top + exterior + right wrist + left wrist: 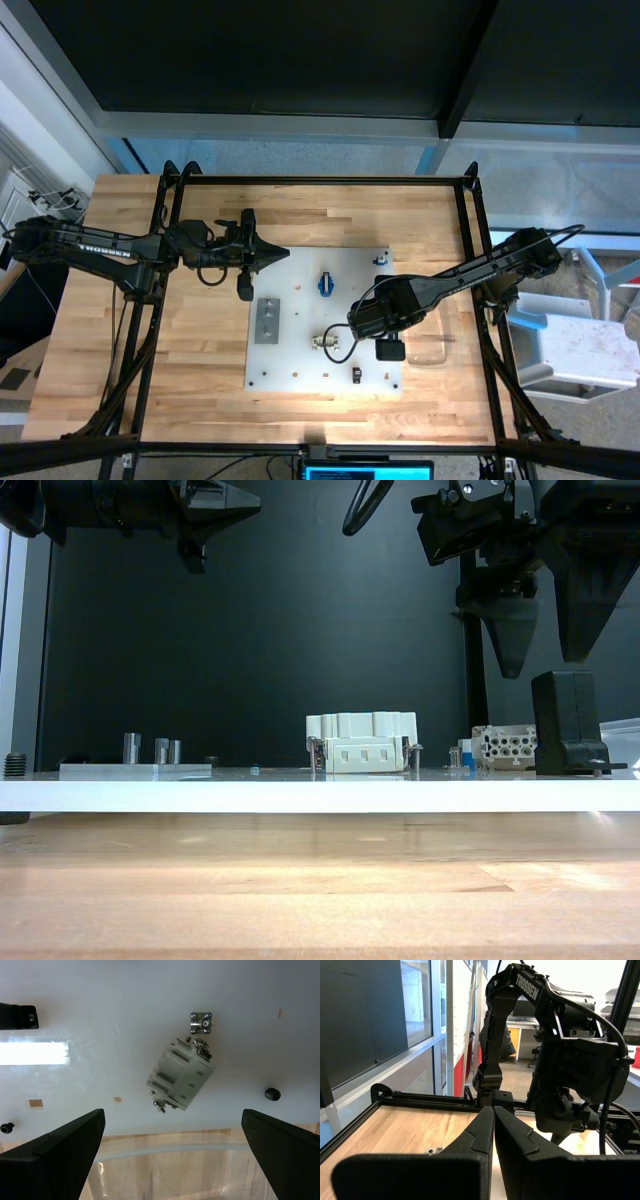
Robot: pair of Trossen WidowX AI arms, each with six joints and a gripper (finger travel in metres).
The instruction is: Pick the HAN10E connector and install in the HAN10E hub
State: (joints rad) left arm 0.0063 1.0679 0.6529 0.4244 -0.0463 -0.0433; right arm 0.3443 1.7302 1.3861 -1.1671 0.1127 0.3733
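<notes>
The HAN10E connector [181, 1074], a pale block with screws at its ends, lies on the white board [100, 990] close to the board's edge. In the low view the HAN10E connector [505, 747] shows its pin holes. My right gripper [548, 665] hangs open well above it, and in the right wrist view the right gripper [172, 1110] has its fingers spread wide with nothing between them. The HAN10E hub [326, 342], metal-framed, stands mid-board, left of the connector as the HAN10E hub [362, 745] shows in the low view. My left gripper [285, 252] is shut, held high over the board's far left corner.
A tall black block [570, 725] stands below the right fingers. A small silver square fitting [201, 1022] sits beside the connector. A grey block with posts [268, 320], a blue part [326, 285] and a tiny black part [356, 375] are on the board. A clear tray [437, 345] borders its right edge.
</notes>
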